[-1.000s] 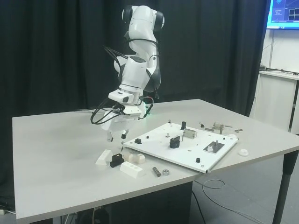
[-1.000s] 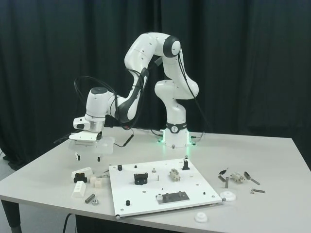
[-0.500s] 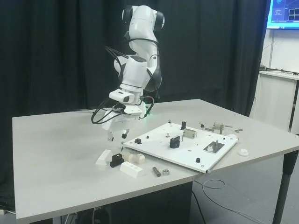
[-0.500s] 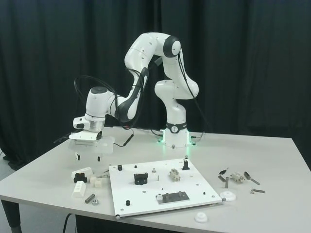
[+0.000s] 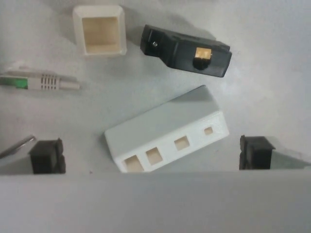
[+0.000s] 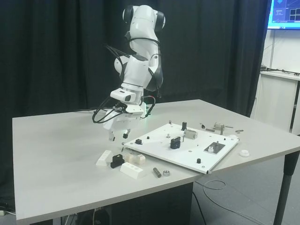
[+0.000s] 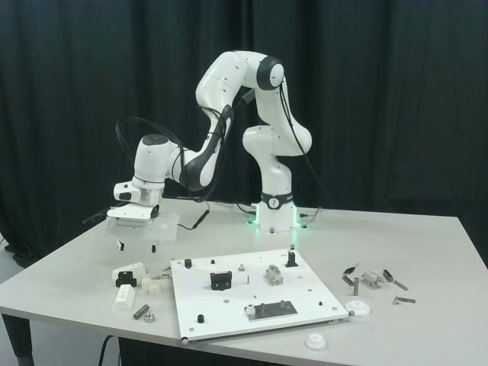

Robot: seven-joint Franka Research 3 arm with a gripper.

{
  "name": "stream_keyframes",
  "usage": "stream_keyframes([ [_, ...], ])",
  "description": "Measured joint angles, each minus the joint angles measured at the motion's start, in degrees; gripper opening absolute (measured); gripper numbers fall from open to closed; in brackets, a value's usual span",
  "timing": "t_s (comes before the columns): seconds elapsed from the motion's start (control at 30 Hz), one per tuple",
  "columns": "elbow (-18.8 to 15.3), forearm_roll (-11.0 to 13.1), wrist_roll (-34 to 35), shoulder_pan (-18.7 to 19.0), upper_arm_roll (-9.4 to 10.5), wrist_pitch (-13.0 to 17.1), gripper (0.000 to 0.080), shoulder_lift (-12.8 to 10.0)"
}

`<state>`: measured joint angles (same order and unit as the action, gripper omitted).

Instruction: Remove round peg 1.

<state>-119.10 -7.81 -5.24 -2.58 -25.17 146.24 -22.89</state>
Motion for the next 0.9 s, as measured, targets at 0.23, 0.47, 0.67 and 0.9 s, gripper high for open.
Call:
stream_keyframes([
  [0.23, 0.58, 0.0, 0.0, 0.05, 0.06, -0.64, 0.08, 0.0],
  [0.47, 0.9, 0.0, 0.0, 0.06, 0.1, -1.15, 0.08, 0.0],
  [0.67, 1.14, 0.0, 0.0, 0.07, 0.12, -1.52, 0.08, 0.0],
  [0.9, 1.27, 0.0, 0.0, 0.07, 0.14, -1.66, 0.08, 0.0],
])
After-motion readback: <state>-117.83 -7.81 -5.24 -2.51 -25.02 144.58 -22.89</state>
